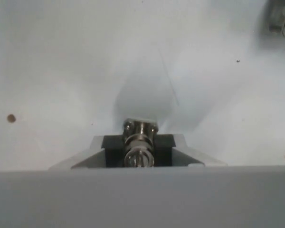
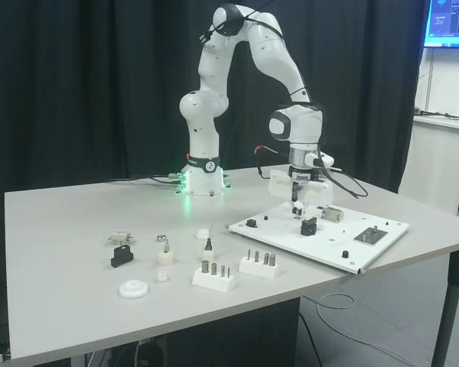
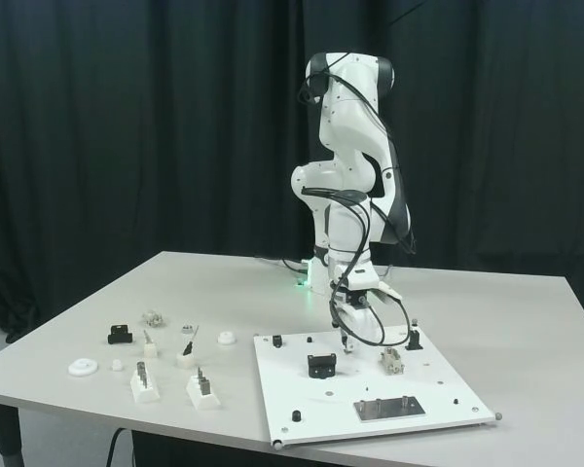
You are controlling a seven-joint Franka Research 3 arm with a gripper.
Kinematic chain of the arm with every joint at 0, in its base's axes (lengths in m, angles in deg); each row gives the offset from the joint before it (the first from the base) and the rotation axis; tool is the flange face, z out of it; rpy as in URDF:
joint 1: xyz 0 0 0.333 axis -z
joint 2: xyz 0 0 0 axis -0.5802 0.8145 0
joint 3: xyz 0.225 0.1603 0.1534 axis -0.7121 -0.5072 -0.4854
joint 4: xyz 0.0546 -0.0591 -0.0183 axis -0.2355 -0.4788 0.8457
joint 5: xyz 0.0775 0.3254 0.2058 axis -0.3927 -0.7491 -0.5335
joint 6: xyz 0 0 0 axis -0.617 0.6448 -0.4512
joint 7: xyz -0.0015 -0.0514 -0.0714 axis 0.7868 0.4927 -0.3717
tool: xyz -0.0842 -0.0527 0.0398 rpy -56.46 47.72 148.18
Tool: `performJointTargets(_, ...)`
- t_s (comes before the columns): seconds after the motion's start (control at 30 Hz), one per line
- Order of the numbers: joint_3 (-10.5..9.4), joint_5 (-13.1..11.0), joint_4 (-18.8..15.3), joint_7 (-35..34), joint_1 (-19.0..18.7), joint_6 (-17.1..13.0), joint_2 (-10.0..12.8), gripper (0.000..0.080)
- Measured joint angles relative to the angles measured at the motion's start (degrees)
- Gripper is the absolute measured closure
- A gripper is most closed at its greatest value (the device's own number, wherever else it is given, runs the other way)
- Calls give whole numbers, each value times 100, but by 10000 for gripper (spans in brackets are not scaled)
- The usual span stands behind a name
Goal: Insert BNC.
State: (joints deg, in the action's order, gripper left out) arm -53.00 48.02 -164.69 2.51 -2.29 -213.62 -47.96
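The fingers are clamped on the BNC, a metal plug held upright between the black pads, its end pointing down at the white board. In the wrist view the plug hangs above a bare patch of board, with its shadow spread on the surface past it. In the first room view the gripper hangs above the board with the plug end clear of the surface, near a black block and a small metal socket. The second room view shows the gripper between the black block and the socket, above the board's back half. A grey plate lies flat toward the board's near corner. The white arm bends up and over from its base, where a green light shows. The board rests on the grey bench. Well apart from the board, on the bench, stand two white holders with metal pins, a white gear, a black clip and other small parts.
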Motion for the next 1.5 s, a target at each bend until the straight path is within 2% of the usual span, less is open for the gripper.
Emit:
performJointTargets(0.37,-2,-27,1,0,7,7,-1,682)
performJointTargets(0.83,-9,-433,0,0,54,19,-1,682)
performJointTargets(1.5,-15,-452,10,185,55,22,21,682)
